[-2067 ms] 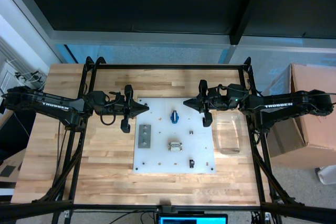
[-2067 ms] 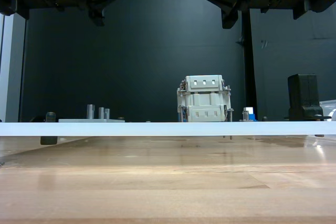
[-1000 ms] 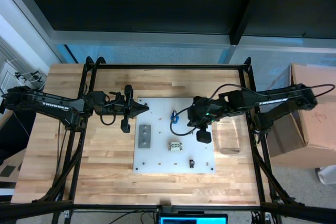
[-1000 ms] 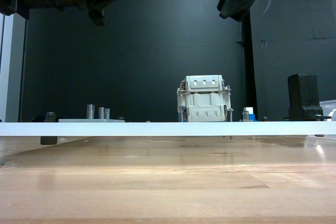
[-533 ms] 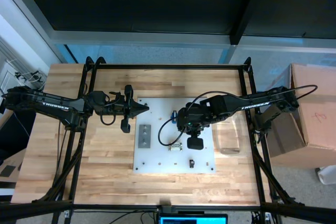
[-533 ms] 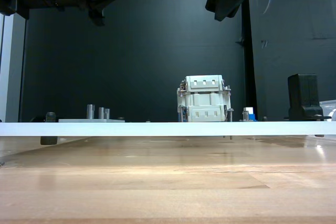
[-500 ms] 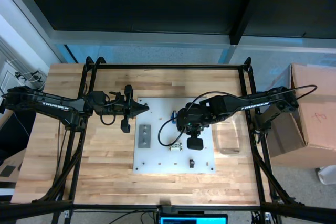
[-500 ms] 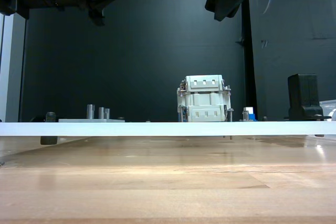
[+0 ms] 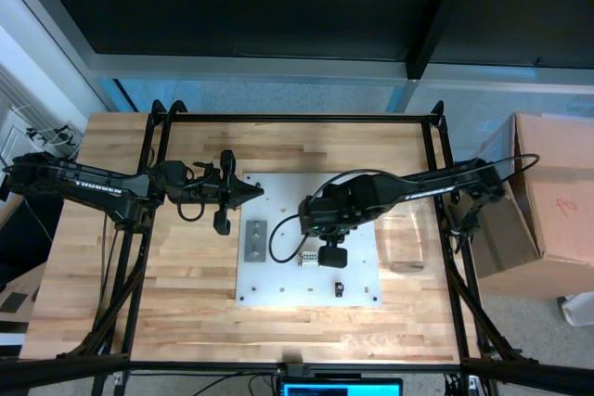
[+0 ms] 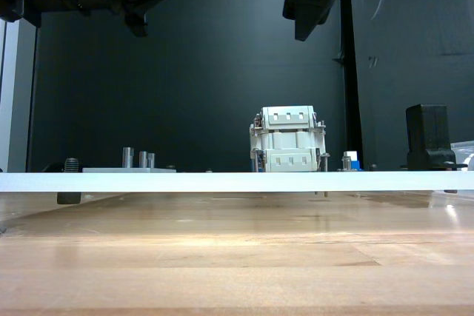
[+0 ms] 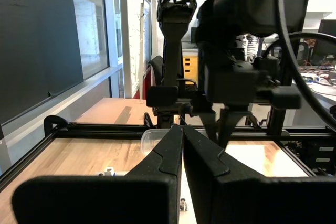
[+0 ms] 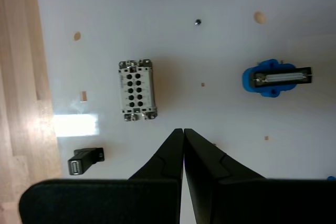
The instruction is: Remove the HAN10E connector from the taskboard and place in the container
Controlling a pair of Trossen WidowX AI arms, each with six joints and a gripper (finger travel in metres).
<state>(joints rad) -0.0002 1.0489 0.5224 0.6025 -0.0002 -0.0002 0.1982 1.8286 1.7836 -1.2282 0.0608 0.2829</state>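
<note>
The grey HAN10E connector (image 12: 137, 98) sits upright in its seat on the white taskboard (image 9: 278, 285), and nothing holds it; it also shows in the low view as HAN10E connector (image 10: 288, 140). My right gripper (image 12: 182, 131) hangs well above the board, pointing down, shut and empty, with its tips a little beside the connector. In the low view the right gripper (image 10: 304, 29) is high above the connector. My left gripper (image 9: 252, 190) hovers level over the board's far left corner, shut and empty. The clear container (image 9: 406, 240) stands right of the board.
On the board are a blue connector (image 12: 273, 80), a small black plug (image 12: 85, 161) and a grey metal plate (image 9: 255, 239) with pegs. The black frame rails (image 9: 297, 119) surround the table. A cardboard box (image 9: 548, 192) stands off the table's right side.
My right arm has swung left from the container side to above the board's middle and tipped its gripper downward over the connector. The left arm and the connector have not moved.
</note>
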